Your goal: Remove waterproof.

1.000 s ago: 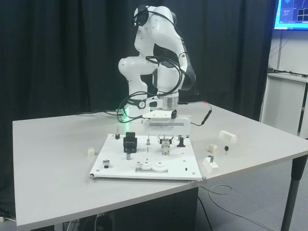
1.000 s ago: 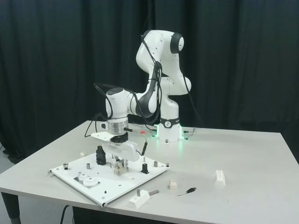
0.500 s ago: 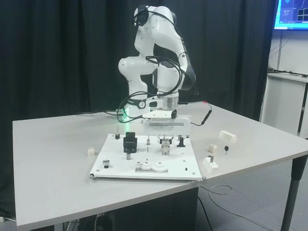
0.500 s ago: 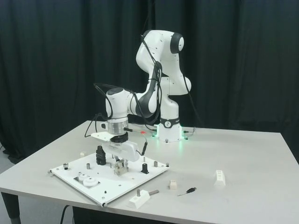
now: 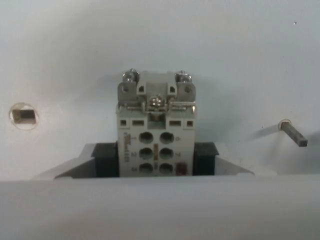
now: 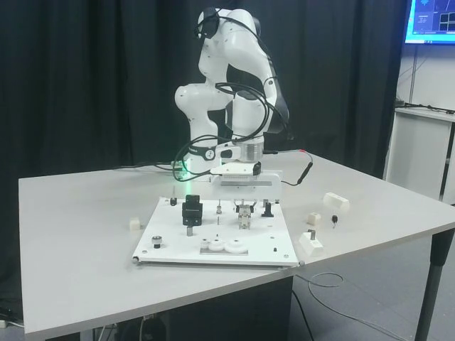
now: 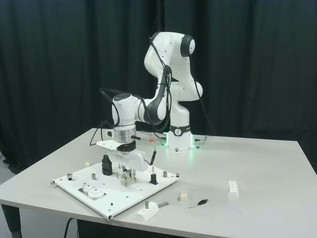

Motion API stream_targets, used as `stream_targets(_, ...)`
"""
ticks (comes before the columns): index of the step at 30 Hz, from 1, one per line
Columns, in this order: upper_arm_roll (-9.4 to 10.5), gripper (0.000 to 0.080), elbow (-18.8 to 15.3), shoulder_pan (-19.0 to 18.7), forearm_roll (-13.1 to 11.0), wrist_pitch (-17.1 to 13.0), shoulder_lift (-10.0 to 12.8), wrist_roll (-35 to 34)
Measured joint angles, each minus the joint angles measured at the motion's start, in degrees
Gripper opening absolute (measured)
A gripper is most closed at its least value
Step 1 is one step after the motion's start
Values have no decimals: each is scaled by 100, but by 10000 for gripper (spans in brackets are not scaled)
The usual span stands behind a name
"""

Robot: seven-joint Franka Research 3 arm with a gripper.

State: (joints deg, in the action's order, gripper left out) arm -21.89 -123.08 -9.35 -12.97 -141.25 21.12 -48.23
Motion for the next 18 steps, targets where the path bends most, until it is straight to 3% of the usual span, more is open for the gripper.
stream_targets(18, -5, 311, 0, -5, 8, 2, -2, 49)
